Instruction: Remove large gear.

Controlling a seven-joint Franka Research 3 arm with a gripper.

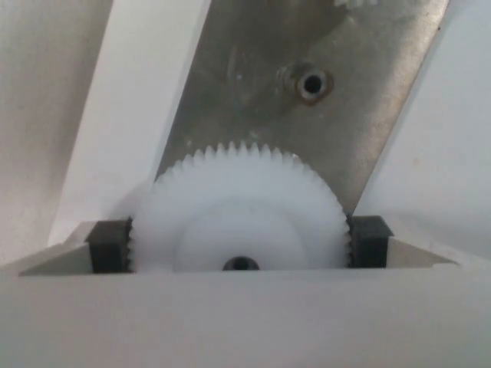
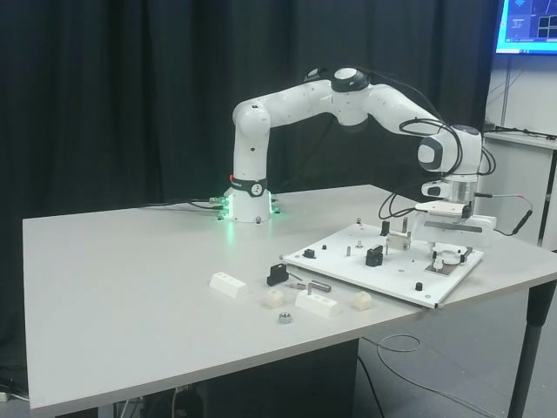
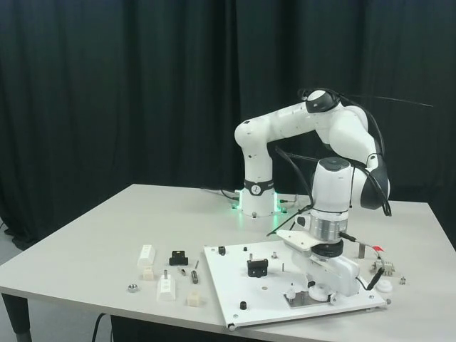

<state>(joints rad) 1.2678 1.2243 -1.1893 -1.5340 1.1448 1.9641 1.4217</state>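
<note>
Clamping the large gear [image 1: 239, 222], the pincer [image 1: 239, 247] hides its lower half.

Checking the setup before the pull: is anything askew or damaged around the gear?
Nothing stands out. The large gear lies flat on the grey plate, its visible teeth intact, with a black gripper pad at each side. The white board lies flat on the table.
</note>
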